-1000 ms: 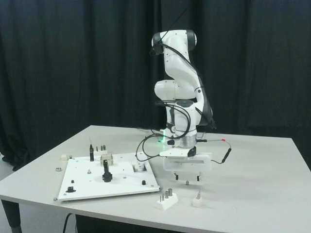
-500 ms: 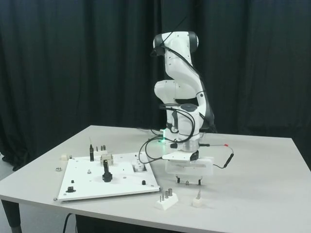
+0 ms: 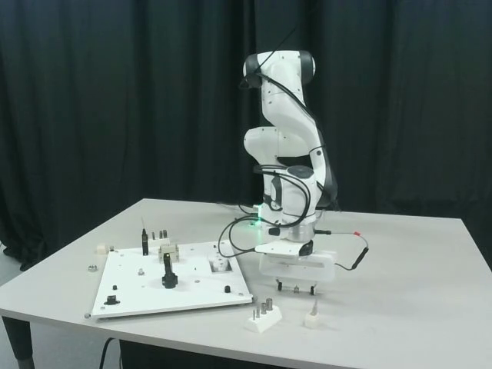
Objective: Pick BNC.
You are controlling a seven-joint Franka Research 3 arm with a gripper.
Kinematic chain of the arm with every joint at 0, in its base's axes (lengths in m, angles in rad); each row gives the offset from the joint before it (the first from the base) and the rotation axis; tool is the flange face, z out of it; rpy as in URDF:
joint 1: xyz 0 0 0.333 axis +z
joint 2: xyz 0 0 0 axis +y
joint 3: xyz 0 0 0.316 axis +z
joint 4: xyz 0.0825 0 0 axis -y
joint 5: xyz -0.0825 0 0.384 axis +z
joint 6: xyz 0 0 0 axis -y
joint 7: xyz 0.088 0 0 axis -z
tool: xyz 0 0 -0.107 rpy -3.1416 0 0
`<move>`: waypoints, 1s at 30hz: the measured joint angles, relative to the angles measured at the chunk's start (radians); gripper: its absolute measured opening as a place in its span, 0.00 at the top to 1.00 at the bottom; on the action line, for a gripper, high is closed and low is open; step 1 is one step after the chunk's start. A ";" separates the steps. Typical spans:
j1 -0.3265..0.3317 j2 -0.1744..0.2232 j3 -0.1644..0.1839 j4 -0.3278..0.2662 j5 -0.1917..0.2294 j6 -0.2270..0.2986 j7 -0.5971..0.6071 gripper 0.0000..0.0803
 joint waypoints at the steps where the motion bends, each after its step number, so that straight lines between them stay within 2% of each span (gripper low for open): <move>1: 0.000 0.000 -0.001 0.000 0.000 0.000 0.000 0.00; 2: 0.000 0.001 -0.002 0.000 0.000 0.000 0.000 0.00; 3: 0.000 0.001 -0.003 0.000 0.000 0.000 0.000 0.13; 9: 0.000 0.002 -0.006 0.000 0.000 0.000 0.000 0.13; 10: 0.000 0.003 -0.007 0.000 0.000 0.000 0.000 0.34; 18: 0.000 0.008 -0.007 0.001 0.000 0.000 0.000 0.34; 19: 0.000 0.009 -0.007 0.001 0.000 0.000 0.000 0.79; 24: 0.003 0.009 -0.006 0.003 0.000 -0.001 0.000 0.79; 25: 0.004 0.009 -0.006 0.004 0.000 -0.001 0.000 0.85; 30: 0.006 0.009 -0.006 0.013 0.000 -0.005 0.001 0.85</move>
